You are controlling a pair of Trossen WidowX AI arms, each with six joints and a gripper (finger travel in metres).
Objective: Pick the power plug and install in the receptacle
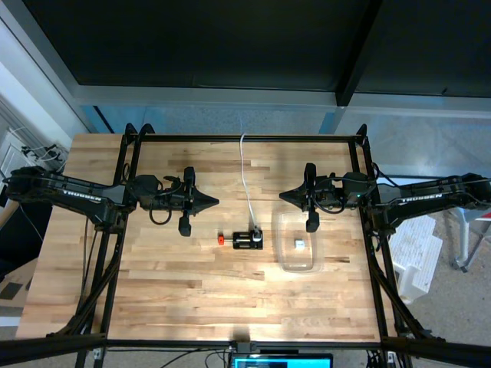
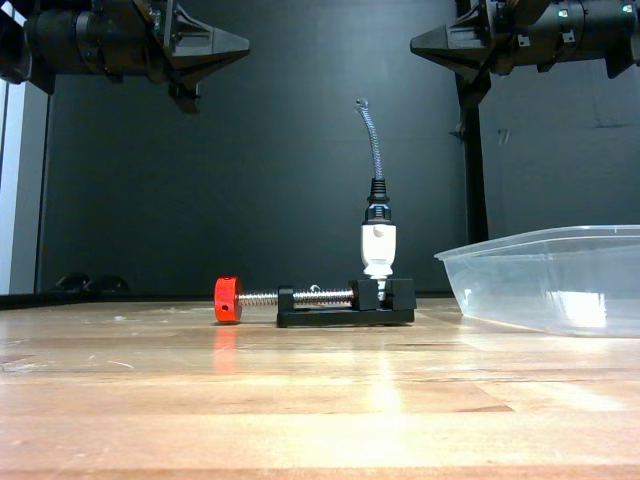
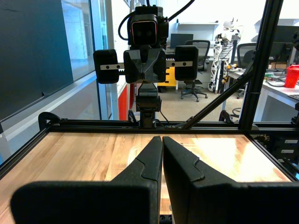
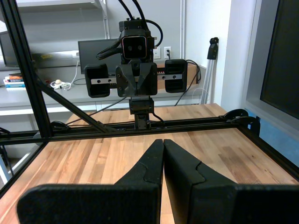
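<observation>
Left end effector (image 1: 215,202) and right end effector (image 1: 281,196) raised above tabletop (image 1: 153,291), tips facing, both clenched (nothing held). White receptacle (image 2: 378,245) upright in vise (image 2: 345,306), near clear tray (image 2: 545,285).

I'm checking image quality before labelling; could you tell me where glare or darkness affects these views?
High view: glare washes the table beyond the vise; left gripper and right gripper hover shut either side. Low view: black backdrop, reflected streak on the table. Wrist views: well lit.
</observation>
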